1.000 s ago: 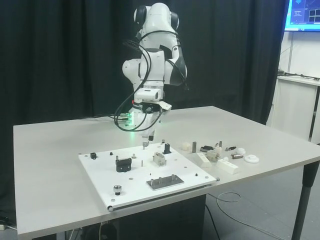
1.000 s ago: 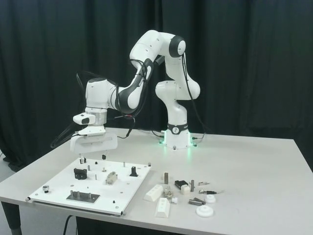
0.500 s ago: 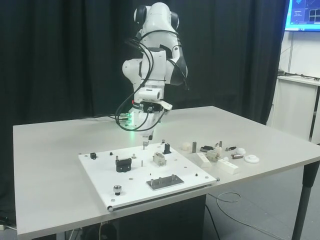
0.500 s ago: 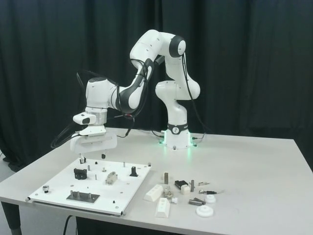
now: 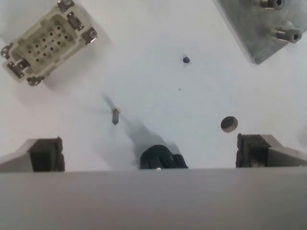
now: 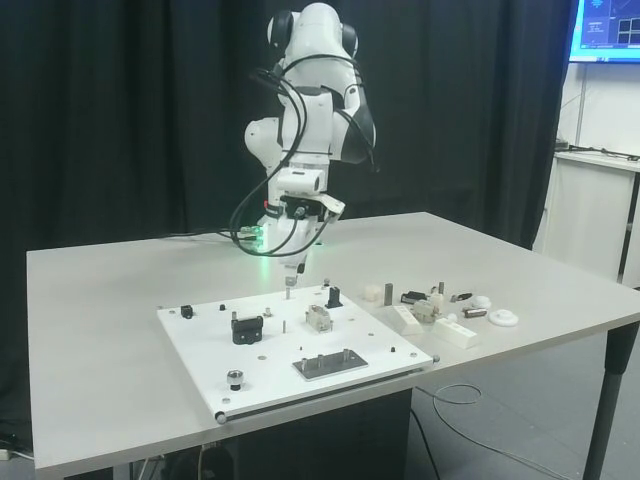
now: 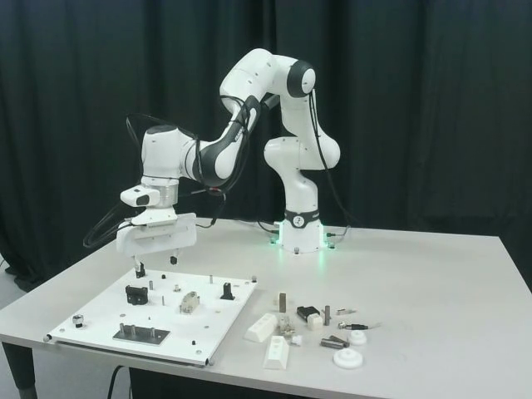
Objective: Remove square peg 1.
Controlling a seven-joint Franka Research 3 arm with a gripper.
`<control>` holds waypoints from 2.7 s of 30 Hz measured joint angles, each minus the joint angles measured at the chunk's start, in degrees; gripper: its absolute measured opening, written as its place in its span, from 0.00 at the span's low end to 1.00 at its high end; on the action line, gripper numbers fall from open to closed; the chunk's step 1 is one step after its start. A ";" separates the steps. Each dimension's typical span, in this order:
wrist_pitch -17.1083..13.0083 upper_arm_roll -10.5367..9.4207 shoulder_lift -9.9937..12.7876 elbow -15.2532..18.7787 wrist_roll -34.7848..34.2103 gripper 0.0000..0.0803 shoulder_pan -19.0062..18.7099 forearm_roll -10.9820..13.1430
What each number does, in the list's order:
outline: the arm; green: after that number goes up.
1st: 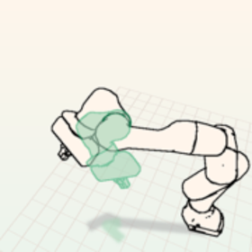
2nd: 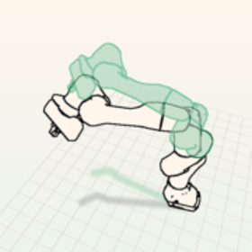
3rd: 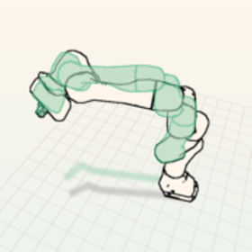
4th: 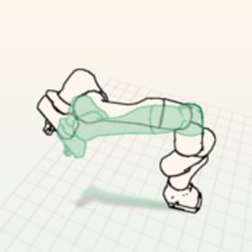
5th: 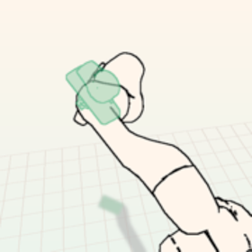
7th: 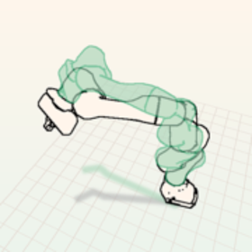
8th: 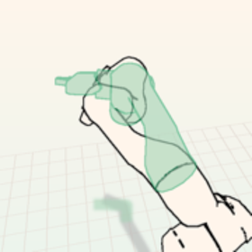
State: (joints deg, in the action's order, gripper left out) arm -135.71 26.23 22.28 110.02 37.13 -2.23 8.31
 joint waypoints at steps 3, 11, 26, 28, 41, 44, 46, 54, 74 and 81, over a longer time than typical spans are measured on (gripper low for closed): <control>1.43 0.17 0.00 -0.90 0.00 1.00 0.00 0.00; 4.85 0.55 0.00 -2.73 0.01 1.00 0.00 -0.09; 5.58 0.66 -0.03 -2.63 0.04 1.00 0.03 -0.44; 5.57 0.66 -0.03 -2.51 0.01 1.00 0.06 -0.40; 4.97 0.66 0.45 -1.44 -0.24 1.00 0.45 -0.31; 4.15 0.66 0.69 -0.87 -0.22 1.00 0.48 -0.31; 3.23 0.65 0.81 -0.34 -0.14 1.00 0.48 -0.24; -1.75 0.49 1.45 2.07 0.84 1.00 0.48 1.44; -6.69 0.50 4.78 4.31 3.29 1.00 0.60 7.32; -6.69 0.50 6.01 4.30 3.79 1.00 0.65 8.10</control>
State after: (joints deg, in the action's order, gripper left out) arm -142.41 26.73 28.29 114.32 40.92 -1.58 16.41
